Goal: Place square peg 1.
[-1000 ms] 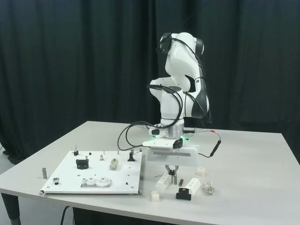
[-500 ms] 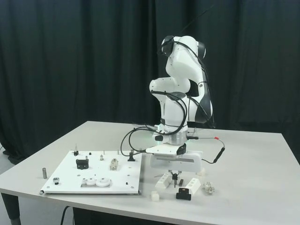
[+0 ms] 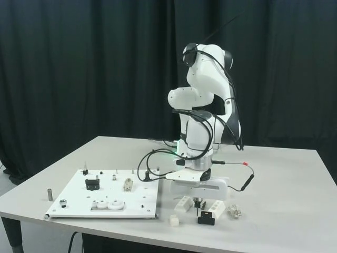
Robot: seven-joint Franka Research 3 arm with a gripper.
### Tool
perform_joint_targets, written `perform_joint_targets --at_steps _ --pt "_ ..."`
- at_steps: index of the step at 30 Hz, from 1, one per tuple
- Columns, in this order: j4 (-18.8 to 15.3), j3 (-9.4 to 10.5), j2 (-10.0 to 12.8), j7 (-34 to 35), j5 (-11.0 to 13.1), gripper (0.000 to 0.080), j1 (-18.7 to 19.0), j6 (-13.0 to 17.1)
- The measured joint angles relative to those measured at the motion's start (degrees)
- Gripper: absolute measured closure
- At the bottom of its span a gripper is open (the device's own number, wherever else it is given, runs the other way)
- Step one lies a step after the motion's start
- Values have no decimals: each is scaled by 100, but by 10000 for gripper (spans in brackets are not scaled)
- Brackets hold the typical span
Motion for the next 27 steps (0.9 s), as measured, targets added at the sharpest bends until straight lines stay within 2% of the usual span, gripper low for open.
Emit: perform_joint_targets --at_steps 11,12,20,21,27 --pt "70 56 57 106 -54 783 -47 -38" --pt "92 57 57 116 -63 683 -50 -73" --pt "382 56 41 253 -145 683 -72 -581" --pt "426 56 39 277 -172 108 -75 -655" --pt "653 56 34 358 -253 108 -89 -1029"
